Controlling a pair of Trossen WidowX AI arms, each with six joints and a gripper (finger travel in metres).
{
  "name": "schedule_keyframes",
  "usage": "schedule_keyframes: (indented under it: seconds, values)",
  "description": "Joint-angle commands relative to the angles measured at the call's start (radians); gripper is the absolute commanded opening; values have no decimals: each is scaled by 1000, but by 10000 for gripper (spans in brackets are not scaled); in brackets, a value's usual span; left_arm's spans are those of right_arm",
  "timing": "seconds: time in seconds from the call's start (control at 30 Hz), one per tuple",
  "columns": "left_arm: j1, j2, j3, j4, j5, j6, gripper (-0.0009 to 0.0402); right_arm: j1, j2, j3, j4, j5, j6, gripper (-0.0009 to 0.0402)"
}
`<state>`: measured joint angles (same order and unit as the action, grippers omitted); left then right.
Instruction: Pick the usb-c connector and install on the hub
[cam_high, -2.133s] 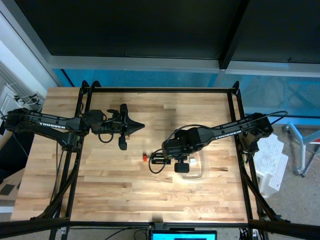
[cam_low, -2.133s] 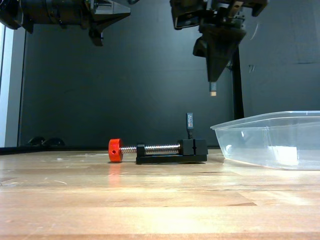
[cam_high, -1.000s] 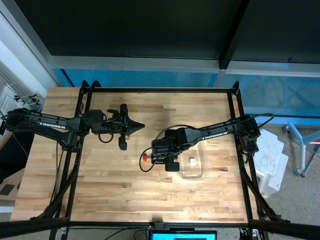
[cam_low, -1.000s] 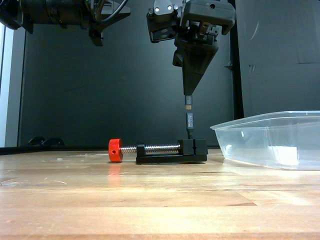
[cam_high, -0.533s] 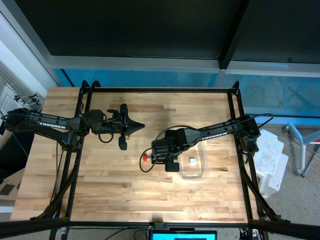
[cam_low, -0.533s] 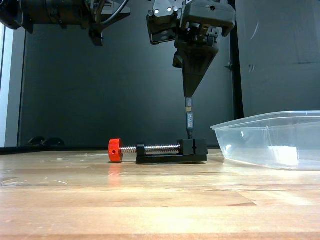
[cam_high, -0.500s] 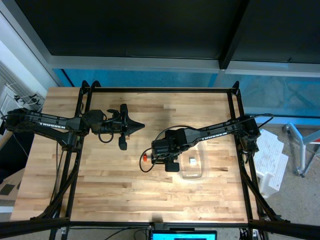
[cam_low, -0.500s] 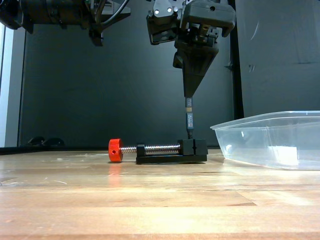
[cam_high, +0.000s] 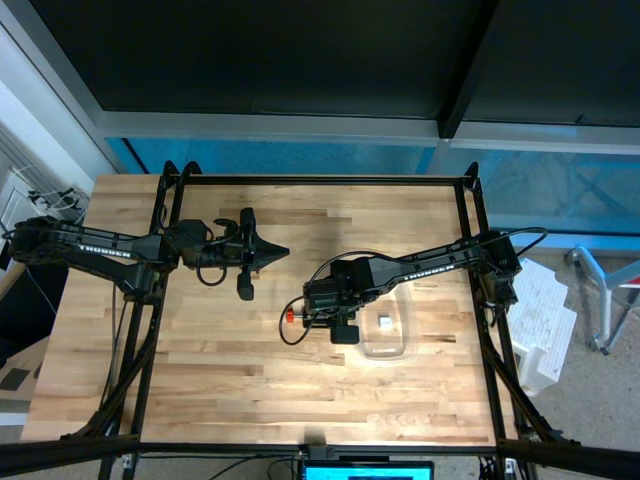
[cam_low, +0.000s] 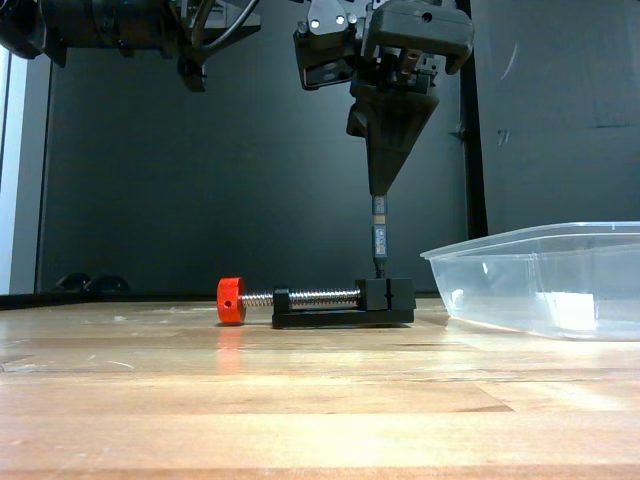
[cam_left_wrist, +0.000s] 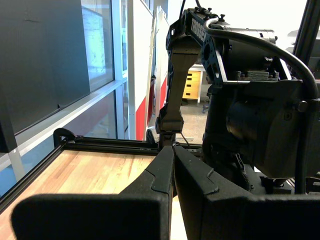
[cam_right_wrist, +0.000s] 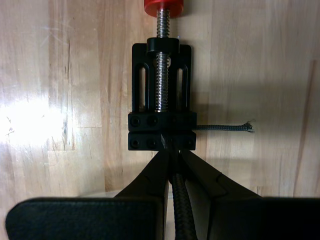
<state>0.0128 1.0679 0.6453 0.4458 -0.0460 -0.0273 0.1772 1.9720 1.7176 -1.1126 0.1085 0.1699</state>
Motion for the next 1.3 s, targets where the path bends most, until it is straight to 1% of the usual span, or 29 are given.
schedule_keyframes:
  seconds: [0.03, 1.1, 1.2, 1.3]
  values:
    - [0, 0, 0, 0, 0, 0, 0, 1, 0, -3, 3, -1, 0, 0]
    - [0, 0, 0, 0, 0, 0, 0, 2, 0, -6, 12, -1, -1, 1]
    - [0, 0, 0, 0, 0, 0, 0, 2, 0, -6, 12, -1, -3, 11]
    - [0, 0, 0, 0, 0, 0, 0, 2, 0, -6, 12, 0, -3, 31]
